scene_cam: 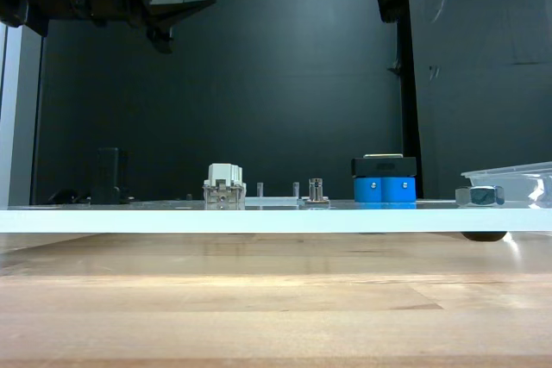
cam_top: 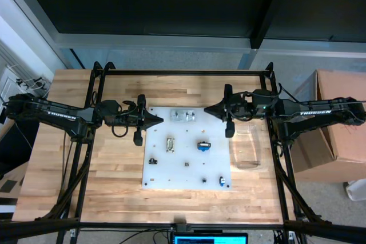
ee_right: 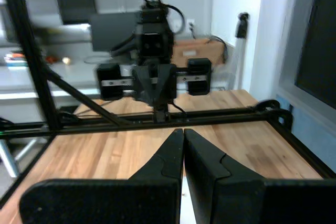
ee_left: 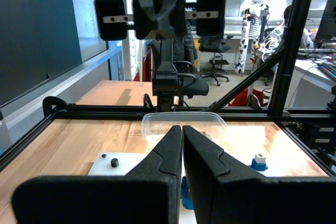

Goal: Pick the M12 nut and place it on its threads and fasten

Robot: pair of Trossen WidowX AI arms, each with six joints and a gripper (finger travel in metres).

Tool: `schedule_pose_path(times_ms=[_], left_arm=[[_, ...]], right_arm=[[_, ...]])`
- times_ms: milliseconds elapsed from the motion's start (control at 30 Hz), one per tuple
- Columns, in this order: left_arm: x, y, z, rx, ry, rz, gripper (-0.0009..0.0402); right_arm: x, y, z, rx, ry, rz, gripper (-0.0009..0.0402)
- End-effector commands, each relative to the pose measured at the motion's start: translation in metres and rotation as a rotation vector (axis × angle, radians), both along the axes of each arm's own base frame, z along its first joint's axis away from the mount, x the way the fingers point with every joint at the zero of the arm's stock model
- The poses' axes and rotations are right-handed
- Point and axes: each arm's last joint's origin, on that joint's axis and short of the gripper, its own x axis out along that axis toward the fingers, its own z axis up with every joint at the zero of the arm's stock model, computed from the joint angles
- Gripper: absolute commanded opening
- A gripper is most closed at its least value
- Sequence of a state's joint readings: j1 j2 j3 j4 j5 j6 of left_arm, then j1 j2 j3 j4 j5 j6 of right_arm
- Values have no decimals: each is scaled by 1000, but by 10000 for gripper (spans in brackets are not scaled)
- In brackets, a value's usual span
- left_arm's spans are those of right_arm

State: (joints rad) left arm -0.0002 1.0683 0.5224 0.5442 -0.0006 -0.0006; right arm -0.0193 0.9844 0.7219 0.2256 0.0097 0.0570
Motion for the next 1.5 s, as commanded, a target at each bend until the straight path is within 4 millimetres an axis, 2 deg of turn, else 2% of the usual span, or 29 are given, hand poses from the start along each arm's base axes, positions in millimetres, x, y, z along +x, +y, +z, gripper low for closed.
schedule_pose_path(times_ms=[33,300,800,1200,1500], left_arm=[[0,0,0,0,-1,0,0],[0,0,0,0,-2,0,0],[0,0,0,0,-1,0,0],[0,0,0,0,-1,0,0],[0,0,0,0,-1,0,0]], right_arm=[[-4,-1,-13,4,-19,-2,0],[-8,-1,-38,5,-51,2,0],[-11,-1,-55,8,-46,6,0],[-10,-1,-47,14,-100,4,0],[-10,-1,-49,14,-77,3,0]])
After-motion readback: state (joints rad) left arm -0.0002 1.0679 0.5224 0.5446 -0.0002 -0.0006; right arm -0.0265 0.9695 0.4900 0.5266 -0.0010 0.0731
